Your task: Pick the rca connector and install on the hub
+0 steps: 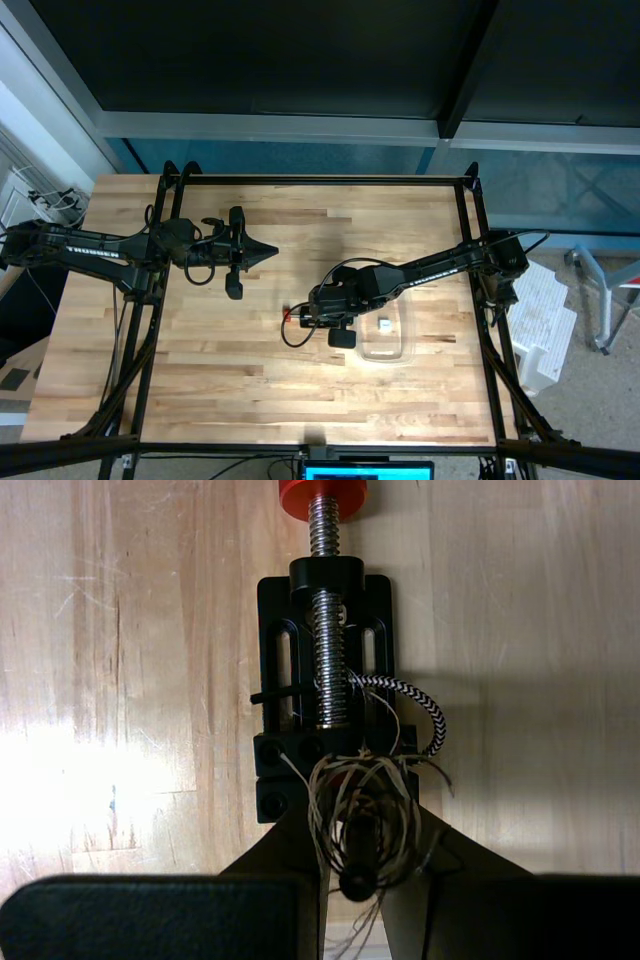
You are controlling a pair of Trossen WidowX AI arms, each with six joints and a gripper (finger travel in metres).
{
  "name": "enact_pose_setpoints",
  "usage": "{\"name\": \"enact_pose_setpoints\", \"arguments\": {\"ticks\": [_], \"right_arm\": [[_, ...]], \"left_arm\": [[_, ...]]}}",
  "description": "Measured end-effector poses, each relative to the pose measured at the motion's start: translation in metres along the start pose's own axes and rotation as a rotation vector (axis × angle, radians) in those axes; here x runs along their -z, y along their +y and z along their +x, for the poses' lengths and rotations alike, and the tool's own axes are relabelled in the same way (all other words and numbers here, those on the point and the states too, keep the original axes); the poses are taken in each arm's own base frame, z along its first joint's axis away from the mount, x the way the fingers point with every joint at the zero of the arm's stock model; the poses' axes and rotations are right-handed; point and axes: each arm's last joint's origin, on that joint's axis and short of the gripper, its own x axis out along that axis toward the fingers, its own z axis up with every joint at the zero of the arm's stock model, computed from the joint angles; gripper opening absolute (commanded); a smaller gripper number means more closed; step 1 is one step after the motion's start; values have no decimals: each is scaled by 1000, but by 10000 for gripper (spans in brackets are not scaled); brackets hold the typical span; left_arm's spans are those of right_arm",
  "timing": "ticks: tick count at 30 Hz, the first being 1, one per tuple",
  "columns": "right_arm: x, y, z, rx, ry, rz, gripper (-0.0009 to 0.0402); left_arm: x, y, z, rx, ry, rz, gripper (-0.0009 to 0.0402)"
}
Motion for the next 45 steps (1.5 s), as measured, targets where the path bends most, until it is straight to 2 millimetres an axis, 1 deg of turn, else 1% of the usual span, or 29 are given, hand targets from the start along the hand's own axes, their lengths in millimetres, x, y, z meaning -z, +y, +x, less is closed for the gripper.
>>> {"name": "enact_pose_setpoints", "arguments": {"ticks": [6, 9, 13, 17, 25, 29, 33, 37, 40, 45], "right_arm": [[0, 0, -2, -7, 0, -2, 121], [-1, -1, -9, -12, -20, -10, 146], [1, -3, -19, -16, -42, -11, 165], [8, -6, -29, -18, -62, -31, 166], [31, -14, -46, -30, -123, -31, 149], [39, -16, -49, -35, -144, -28, 139], [40, -17, -53, -38, -162, -32, 126], [40, -22, -64, -41, -217, -50, 91], [42, -35, -78, -46, -321, -20, 56], [52, -57, -93, -82, -500, 15, -4]], "left_arm": [[0, 0, 0, 0, 0, 0, 1], [0, 0, 0, 0, 1, 0, 1], [0, 0, 0, 0, 0, 0, 1], [0, 0, 0, 0, 0, 0, 1], [0, 0, 0, 0, 0, 0, 1], [0, 0, 0, 0, 0, 0, 1], [0, 0, 0, 0, 0, 0, 1], [0, 0, 0, 0, 0, 0, 1], [0, 0, 0, 0, 0, 0, 1], [0, 0, 0, 0, 0, 0, 1]]}}
